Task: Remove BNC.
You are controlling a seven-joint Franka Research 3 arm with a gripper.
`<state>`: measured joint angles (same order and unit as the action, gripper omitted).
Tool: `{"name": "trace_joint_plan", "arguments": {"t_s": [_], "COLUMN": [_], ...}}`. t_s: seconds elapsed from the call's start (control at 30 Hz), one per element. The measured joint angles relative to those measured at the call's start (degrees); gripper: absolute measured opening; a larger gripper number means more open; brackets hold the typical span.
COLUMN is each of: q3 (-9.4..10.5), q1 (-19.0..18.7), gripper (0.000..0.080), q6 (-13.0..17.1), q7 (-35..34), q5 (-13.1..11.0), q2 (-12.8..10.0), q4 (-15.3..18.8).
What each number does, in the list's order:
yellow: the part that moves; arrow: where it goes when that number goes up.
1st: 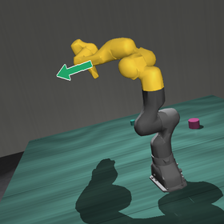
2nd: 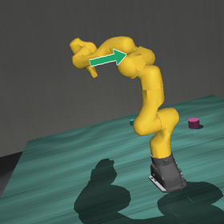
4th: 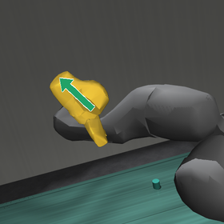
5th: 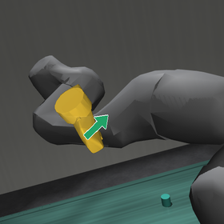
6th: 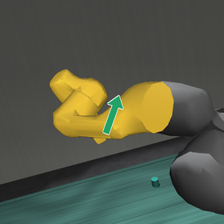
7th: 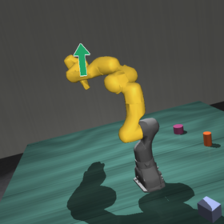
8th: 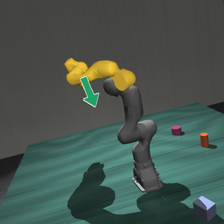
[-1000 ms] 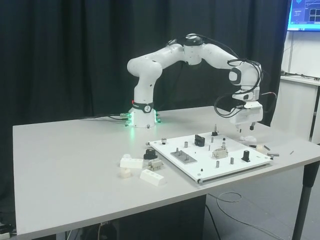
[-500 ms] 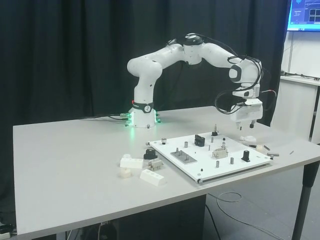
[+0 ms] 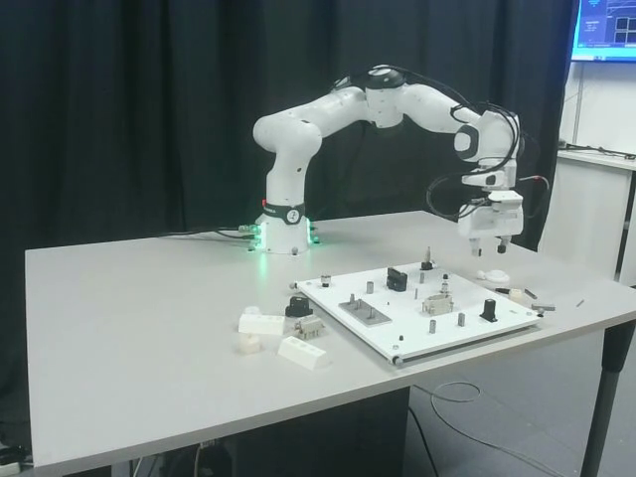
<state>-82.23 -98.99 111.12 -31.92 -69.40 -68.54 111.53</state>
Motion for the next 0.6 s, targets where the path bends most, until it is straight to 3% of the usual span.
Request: {"name": "trace_joint_plan", "arguments": {"t_s": [0.2,0.6], "q3": [-0.2,-0.41], "q1": [2.6,6.89], "gripper": [0.08,0.08], "q6": [1.24,-0.31], "q7": [-2.31,-18.61], "q5": [0.13,0.1], "q2": [0.0,0.01], "q4": [0.04,0.05]}}
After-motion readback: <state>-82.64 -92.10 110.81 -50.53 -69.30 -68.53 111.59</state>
